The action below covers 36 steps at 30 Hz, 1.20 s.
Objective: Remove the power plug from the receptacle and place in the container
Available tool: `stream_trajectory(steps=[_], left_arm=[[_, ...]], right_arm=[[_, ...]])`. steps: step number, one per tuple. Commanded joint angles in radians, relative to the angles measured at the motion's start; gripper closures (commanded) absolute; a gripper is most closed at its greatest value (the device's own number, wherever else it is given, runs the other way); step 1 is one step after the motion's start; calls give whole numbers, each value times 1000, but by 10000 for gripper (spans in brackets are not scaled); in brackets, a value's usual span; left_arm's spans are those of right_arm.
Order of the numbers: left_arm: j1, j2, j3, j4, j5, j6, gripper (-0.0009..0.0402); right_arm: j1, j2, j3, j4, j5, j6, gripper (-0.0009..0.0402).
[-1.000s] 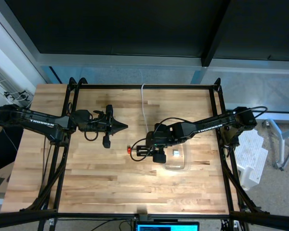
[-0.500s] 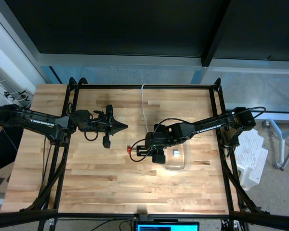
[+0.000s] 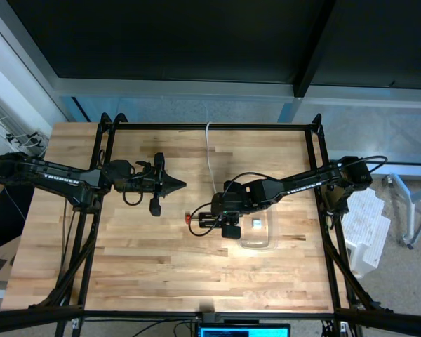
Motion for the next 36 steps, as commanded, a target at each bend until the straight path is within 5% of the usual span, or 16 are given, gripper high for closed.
stream_trajectory(steps=[1, 5, 36], left_arm=[[0, 0, 0, 0, 0, 0, 393], [0, 0, 0, 0, 0, 0, 393], [0, 0, 0, 0, 0, 0, 393]], right_arm=[[0, 0, 0, 0, 2, 1, 360], [0, 0, 0, 0, 2, 2, 396], [2, -51, 0, -18, 3, 6, 393]])
